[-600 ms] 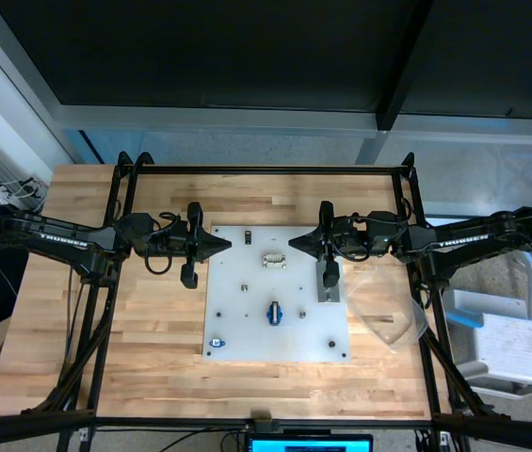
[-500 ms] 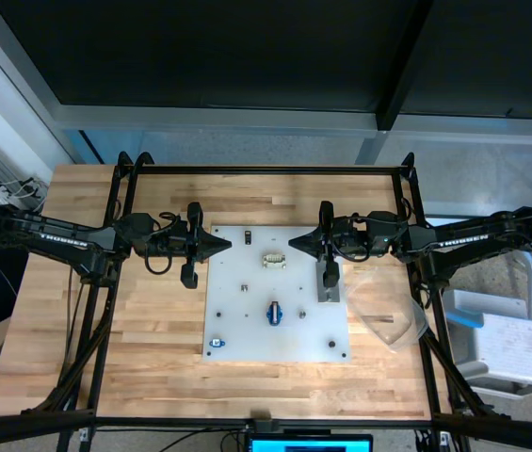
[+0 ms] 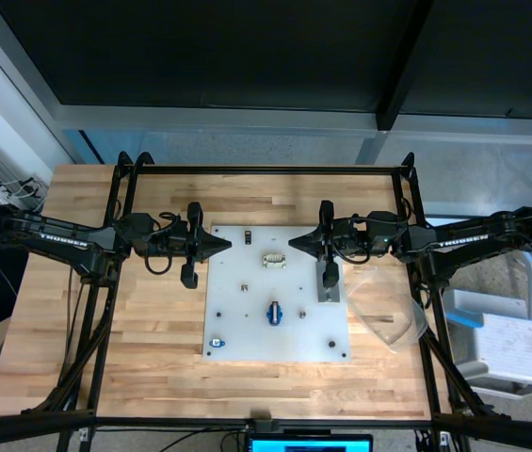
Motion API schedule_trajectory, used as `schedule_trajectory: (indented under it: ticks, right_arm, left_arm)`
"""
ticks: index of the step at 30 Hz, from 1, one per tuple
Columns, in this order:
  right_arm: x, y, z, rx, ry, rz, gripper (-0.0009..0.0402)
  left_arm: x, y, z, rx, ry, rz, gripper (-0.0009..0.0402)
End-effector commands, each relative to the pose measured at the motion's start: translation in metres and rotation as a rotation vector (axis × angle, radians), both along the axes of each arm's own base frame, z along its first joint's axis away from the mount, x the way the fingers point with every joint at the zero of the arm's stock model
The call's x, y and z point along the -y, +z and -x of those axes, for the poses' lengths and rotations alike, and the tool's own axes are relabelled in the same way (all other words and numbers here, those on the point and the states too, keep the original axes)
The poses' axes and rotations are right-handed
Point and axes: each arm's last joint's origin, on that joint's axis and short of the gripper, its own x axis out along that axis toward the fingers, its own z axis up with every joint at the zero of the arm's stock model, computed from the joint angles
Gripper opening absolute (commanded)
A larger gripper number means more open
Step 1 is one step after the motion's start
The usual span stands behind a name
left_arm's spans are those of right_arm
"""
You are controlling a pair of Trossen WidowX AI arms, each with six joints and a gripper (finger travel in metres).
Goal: Pick the 16mm cylinder and place it in the container
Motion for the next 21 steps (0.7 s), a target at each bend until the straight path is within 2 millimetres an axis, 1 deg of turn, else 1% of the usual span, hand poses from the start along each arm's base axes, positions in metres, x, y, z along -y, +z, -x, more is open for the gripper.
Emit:
schedule_trajectory:
  ticks: [1, 10, 13, 21]
  right_arm:
    - [0.0, 0.004, -0.002, -0.057, -0.001, -0.003, 0.0]
    - [-0.001, 0.027, -0.004, -0.284, 0.0, -0.016, 0.0]
    - [-0.001, 0.032, -0.003, -0.37, -0.005, -0.048, 0.0]
    - [-0.001, 0.046, 0.0, -0.599, -0.005, -0.039, 0.0]
  left_arm:
    - [0.0, 0.0, 0.0, 0.0, 0.0, 0.0, 0.0]
    - [0.0, 0.0, 0.0, 0.0, 0.0, 0.0, 0.0]
    - [0.0, 0.0, 0.0, 0.0, 0.0, 0.0, 0.0]
    - [0.0, 0.0, 0.0, 0.0, 0.0, 0.0, 0.0]
